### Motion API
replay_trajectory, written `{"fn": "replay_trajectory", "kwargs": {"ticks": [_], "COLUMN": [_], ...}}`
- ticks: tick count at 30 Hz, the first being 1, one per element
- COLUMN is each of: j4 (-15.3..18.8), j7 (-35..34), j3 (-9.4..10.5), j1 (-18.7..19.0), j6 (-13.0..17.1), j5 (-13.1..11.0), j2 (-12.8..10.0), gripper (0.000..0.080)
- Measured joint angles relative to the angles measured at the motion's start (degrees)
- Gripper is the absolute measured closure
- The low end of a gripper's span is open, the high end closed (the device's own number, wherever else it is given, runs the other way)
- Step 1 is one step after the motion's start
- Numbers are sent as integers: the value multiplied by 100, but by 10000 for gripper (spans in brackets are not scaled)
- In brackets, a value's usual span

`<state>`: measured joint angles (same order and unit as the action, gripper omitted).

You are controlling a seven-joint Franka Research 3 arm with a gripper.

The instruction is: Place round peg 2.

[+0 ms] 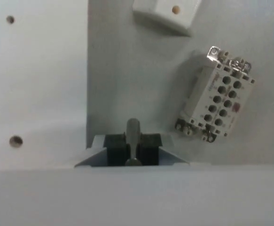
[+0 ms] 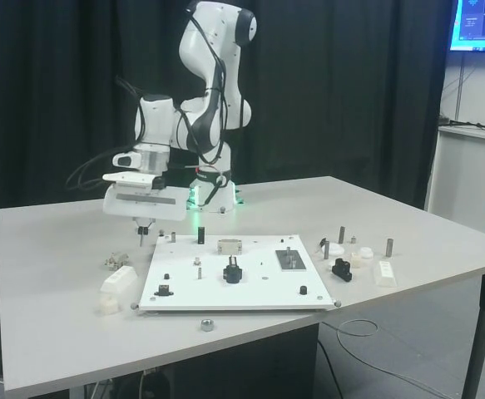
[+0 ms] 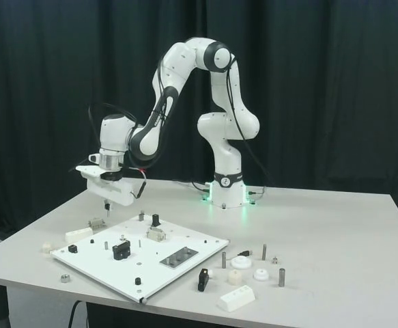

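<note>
the black-fingered end effector [image 1: 133, 149] is closed on a thin grey metal round peg [image 1: 133, 134], apparently clear above the grey counter [image 1: 141, 84], near a white multi-hole connector block [image 1: 218, 95].

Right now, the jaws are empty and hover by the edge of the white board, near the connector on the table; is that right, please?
Not quite: the jaws are not empty. The wrist view shows the gripper shut on a grey round peg. It does hover by the edge of the white board, near the connector on the table.
</note>
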<state>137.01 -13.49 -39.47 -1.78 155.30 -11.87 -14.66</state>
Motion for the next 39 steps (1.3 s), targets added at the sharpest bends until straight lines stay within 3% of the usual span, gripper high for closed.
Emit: {"fn": "replay_trajectory", "kwargs": {"ticks": [13, 19, 26, 39], "j4": [-265, -366, -490, -801], "j7": [554, 822, 943, 1029], "j3": [94, 94, 94, 94], "j1": [-1, -29, -112, -235], "j6": [25, -14, -205, -692], "j5": [-1132, -1516, -1694, -1810], "j2": [-464, -592, -678, -868], "gripper": [741, 741, 741, 741]}}
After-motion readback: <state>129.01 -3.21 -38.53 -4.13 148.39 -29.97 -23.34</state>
